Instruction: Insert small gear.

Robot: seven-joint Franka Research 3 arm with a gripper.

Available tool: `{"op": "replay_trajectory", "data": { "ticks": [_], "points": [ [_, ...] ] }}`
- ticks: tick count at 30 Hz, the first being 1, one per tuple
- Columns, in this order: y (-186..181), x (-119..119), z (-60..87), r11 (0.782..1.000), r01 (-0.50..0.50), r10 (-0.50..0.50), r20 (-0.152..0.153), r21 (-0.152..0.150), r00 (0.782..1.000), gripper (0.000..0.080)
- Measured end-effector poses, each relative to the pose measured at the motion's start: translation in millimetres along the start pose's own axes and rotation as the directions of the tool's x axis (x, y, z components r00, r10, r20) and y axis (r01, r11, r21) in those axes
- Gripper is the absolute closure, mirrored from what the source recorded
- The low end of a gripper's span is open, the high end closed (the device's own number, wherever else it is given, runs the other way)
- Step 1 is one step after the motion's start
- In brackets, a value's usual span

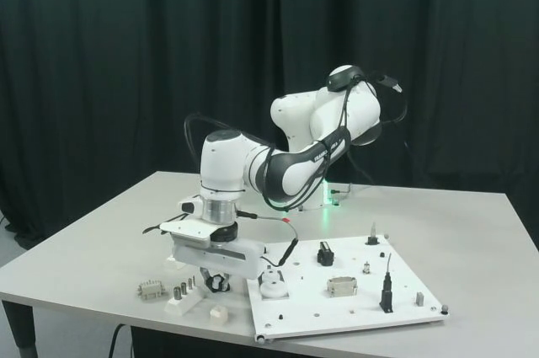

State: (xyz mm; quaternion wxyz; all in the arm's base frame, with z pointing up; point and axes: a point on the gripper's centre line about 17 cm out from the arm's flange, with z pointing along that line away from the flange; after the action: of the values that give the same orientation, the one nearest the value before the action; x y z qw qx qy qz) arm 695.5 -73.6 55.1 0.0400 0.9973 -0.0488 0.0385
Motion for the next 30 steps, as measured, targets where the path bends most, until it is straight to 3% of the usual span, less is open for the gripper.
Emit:
{"op": "replay_trajectory", "data": {
  "ticks": [19, 30],
  "points": [
    [1, -1, 0.0, 1.0, 0.019, -0.019, 0.002, -0.001, 1.0, 0.0601],
    [-11, -8, -7.5, 0.998, 0.058, -0.059, 0.035, 0.033, 0.998, 0.0601]
  ]
}}
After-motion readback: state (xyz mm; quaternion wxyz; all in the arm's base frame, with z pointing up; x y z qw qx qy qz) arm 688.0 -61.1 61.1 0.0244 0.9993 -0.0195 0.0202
